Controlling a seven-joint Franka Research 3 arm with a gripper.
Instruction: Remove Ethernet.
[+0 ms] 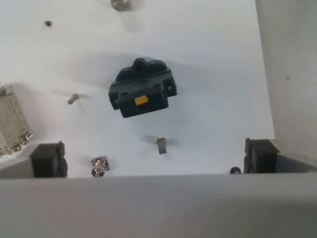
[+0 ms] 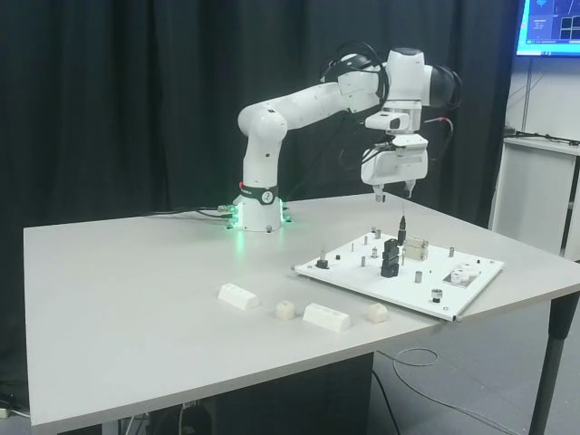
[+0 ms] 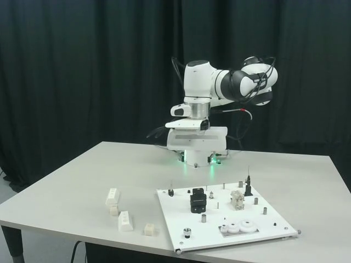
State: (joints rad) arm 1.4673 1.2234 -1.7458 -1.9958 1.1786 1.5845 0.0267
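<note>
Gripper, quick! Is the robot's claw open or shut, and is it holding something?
Gripper: open and holding nothing, up in the air above the black Ethernet plug on the white board.

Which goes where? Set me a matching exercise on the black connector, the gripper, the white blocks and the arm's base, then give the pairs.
Things:
1. black connector
2. gripper
3. white blocks
4. arm's base

Places or states:
A. lying on the grey table, off the board
B. raised above the board, open, holding nothing
C. standing on the white board
D. lit green, bolted to the table

Pairs: 1-C, 2-B, 3-A, 4-D
</note>
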